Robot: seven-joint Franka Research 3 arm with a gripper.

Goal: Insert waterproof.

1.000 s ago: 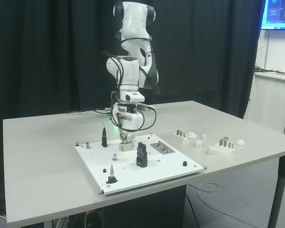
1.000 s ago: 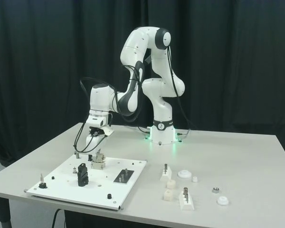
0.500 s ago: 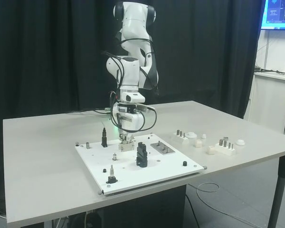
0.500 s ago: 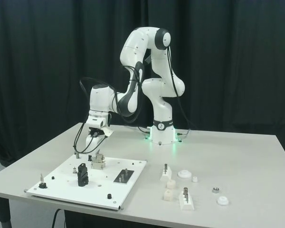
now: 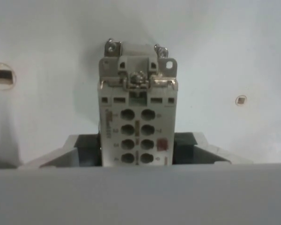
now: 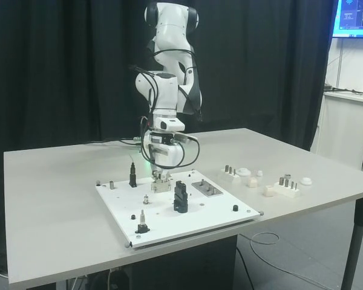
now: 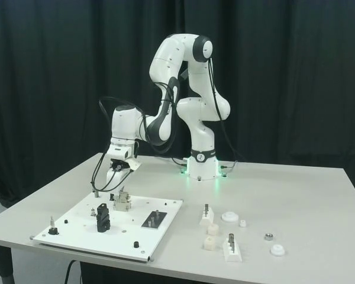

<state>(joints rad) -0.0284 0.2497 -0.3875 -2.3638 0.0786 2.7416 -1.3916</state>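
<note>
The waterproof connector (image 5: 138,126), a grey block with several round holes and a metal clip on top, stands upright on the white board (image 6: 212,211). In the room views the connector (image 6: 160,185) (image 7: 122,203) is at the board's far middle. My gripper (image 5: 136,157) hangs straight above it, open. One grey finger (image 5: 51,157) shows on each side of the connector, with a dark gap between finger and block. From the room views the gripper (image 6: 160,176) (image 7: 119,190) is just over the connector's top.
On the same board stand a black block (image 6: 180,197), a black post (image 6: 133,175), a grey metal plate (image 6: 207,189) and small pegs near the front (image 6: 143,225). White holders and round parts (image 6: 287,186) lie on the grey table beside the board.
The arm has risen slightly over the last second, so the gripper stands a little higher above the connector. The connector has stayed on the board.
</note>
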